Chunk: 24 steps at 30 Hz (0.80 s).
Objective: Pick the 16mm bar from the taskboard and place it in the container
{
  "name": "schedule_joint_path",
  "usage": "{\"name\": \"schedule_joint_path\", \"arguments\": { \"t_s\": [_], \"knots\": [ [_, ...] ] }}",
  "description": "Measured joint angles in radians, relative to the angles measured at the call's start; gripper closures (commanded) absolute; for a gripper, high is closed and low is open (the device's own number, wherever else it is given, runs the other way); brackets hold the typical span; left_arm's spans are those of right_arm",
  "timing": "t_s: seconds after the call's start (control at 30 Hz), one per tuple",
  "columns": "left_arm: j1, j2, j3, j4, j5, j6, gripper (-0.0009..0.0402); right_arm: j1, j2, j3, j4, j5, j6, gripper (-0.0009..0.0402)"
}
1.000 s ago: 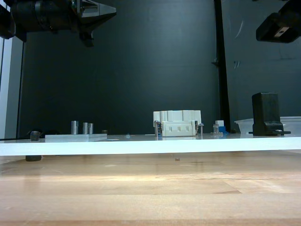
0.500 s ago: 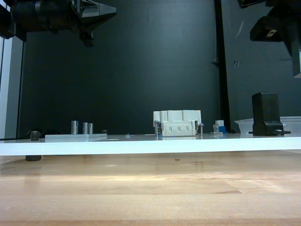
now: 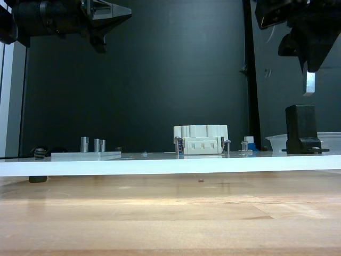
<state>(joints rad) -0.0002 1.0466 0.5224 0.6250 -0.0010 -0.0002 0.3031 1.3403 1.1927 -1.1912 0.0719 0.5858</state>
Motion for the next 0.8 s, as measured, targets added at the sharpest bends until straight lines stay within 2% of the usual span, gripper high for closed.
{"name": "schedule_joint_path", "arguments": {
  "t_s": [0.13, 0.8],
  "knots": [
    [0.000, 0.000, 0.000, 0.000, 0.000, 0.000, 0.0393, -0.045, -0.021, -0.020, -0.017, 0.010, 0.000, 0.0370],
    [0.000, 0.000, 0.000, 0.000, 0.000, 0.000, 0.0393, -0.240, -0.159, -0.177, -0.019, 0.006, -0.076, 0.0370]
  ]
}}
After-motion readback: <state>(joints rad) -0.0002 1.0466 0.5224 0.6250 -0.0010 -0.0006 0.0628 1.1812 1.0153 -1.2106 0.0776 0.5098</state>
